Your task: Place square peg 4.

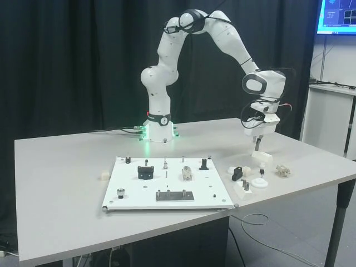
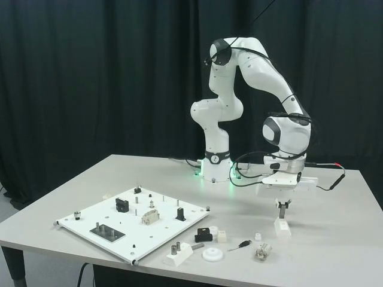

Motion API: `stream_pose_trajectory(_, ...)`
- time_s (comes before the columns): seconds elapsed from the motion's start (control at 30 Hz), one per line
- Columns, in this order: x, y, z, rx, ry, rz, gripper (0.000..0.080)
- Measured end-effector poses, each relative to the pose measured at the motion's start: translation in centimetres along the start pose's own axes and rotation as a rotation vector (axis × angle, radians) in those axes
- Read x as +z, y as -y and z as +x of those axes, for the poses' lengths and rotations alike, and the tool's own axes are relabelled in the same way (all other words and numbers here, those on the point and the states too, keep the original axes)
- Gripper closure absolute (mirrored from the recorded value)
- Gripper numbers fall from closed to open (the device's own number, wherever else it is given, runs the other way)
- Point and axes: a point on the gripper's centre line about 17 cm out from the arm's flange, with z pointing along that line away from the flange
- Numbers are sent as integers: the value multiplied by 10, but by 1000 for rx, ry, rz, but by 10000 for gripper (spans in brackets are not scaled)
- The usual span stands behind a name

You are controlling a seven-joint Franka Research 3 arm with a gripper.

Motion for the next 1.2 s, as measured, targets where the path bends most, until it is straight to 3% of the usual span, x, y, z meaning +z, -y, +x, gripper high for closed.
stream_pose_trajectory(0.8,-1,1,4,45,-12,6,649)
stream_pose_trajectory(1.2,-1,6,5,-22,-23,5,649)
